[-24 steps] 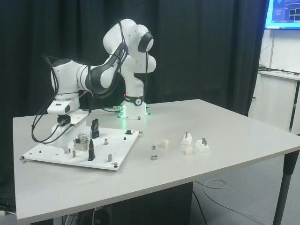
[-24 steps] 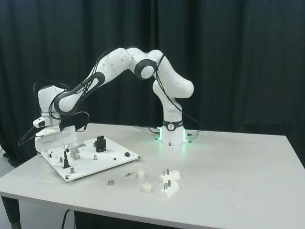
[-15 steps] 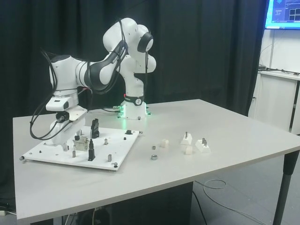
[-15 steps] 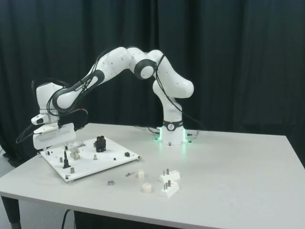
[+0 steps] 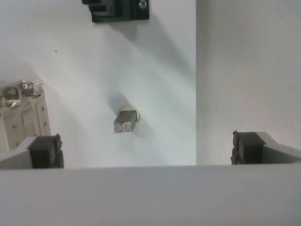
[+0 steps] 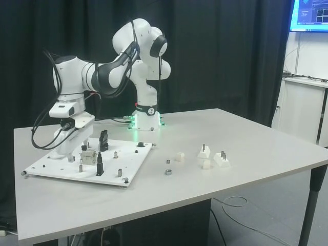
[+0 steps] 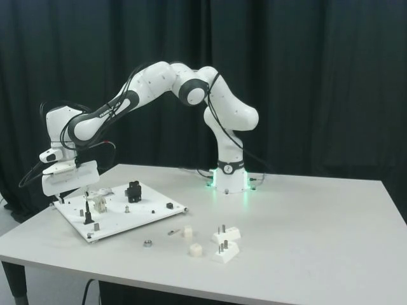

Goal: Pick round peg 2.

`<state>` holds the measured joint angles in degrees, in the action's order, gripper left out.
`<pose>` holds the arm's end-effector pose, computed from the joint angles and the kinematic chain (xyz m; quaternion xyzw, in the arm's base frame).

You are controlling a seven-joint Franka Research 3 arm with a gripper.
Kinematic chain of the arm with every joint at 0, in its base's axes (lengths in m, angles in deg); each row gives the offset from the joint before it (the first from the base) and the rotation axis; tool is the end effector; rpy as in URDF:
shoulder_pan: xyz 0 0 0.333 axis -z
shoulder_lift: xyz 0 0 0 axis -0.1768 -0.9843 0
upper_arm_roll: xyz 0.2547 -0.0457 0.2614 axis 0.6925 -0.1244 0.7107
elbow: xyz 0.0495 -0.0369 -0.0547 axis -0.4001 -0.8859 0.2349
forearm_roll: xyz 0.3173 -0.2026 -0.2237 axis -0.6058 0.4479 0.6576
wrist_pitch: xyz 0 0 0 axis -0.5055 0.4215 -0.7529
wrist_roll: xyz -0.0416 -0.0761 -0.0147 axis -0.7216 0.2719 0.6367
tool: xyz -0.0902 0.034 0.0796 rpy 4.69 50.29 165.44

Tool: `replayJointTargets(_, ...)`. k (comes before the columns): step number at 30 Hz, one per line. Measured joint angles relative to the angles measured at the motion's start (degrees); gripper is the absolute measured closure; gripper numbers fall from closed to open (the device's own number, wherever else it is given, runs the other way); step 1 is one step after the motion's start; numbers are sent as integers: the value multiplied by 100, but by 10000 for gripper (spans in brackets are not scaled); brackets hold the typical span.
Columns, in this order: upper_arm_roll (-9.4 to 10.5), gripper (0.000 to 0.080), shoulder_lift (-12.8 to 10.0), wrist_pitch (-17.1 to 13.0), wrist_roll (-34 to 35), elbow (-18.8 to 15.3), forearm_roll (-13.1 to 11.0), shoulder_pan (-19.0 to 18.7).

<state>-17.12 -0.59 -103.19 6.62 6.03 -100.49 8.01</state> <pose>0.5524 -0.5507 0.2675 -0.9983 -0.0457 0.0022 0.0362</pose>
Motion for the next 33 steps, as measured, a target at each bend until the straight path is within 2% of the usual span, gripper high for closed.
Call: replayJointTargets(33,-5,3,0,99,133,149,3,-5)
